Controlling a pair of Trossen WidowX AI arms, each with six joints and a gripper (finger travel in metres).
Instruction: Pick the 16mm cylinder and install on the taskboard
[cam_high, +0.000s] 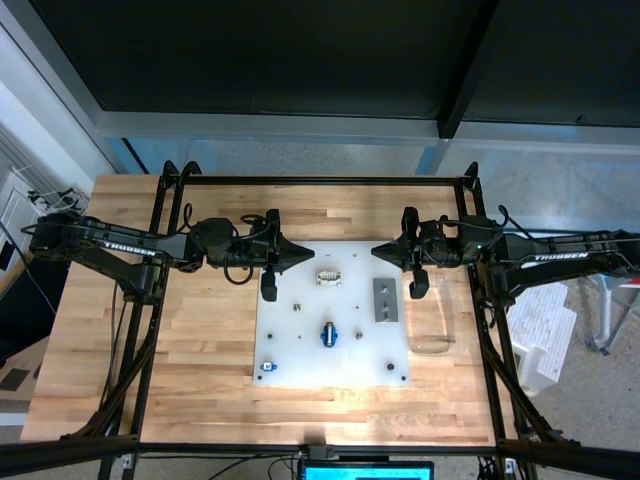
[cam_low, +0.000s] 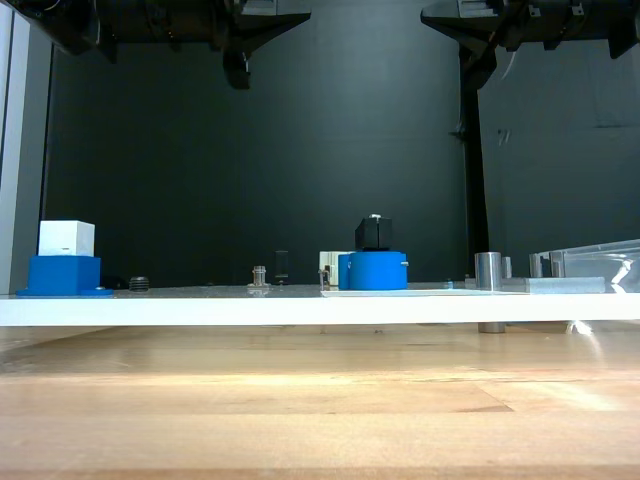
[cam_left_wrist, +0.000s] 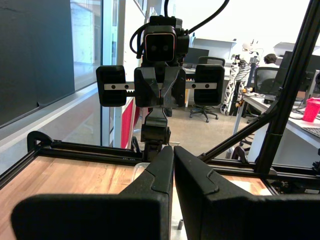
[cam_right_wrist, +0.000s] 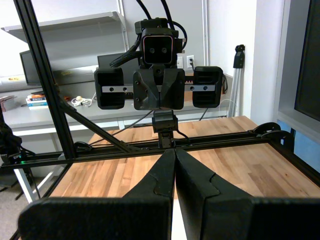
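Shows the fingers of the left gripper pressed together down to a hairline slit, gripping nothing. Shows likewise the fingers of the right gripper closed tip to tip and empty. Sets both grippers level and nose to nose, near but apart, high above the far edge of the taskboard. Traces each black arm outward from there to its own side of the wooden table.

Locates the 16mm cylinder upright on the white plate, just beside the blue fitting on the side toward the grey metal block, well apart from either gripper. Confirms in the low view the 16mm cylinder standing between the blue fitting and the block.

Places the beige connector near the far edge of the plate, almost under the gap between the two grippers. Puts a blue base with a white cube at the near left corner of the board. Places a clear plastic tray on the table just beside the right edge of the board.
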